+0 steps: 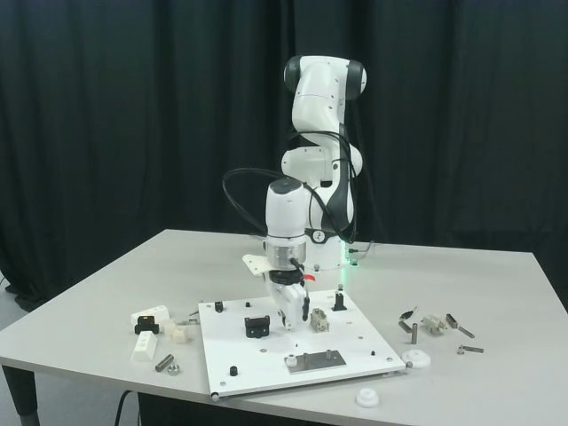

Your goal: Remove square peg 1.

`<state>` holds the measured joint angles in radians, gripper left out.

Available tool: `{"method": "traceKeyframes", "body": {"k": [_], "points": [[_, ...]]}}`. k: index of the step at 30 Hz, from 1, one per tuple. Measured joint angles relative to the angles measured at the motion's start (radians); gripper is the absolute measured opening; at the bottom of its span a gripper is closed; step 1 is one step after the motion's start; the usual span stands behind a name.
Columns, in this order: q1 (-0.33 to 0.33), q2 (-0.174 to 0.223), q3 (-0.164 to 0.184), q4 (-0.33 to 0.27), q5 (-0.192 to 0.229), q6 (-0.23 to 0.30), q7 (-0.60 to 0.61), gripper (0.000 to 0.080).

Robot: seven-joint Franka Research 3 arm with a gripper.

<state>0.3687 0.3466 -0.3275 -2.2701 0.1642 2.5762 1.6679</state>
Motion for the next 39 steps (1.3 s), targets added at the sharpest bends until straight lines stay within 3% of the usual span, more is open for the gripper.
{"method": "traceKeyframes", "body": {"k": [21, 39], "points": [[-0.005, -0.021, 0.0, 0.003, 0.002, -0.028, 0.01, 0.0031], [-0.007, -0.081, -0.013, 0.003, 0.001, -0.089, 0.011, 0.0031]]}}
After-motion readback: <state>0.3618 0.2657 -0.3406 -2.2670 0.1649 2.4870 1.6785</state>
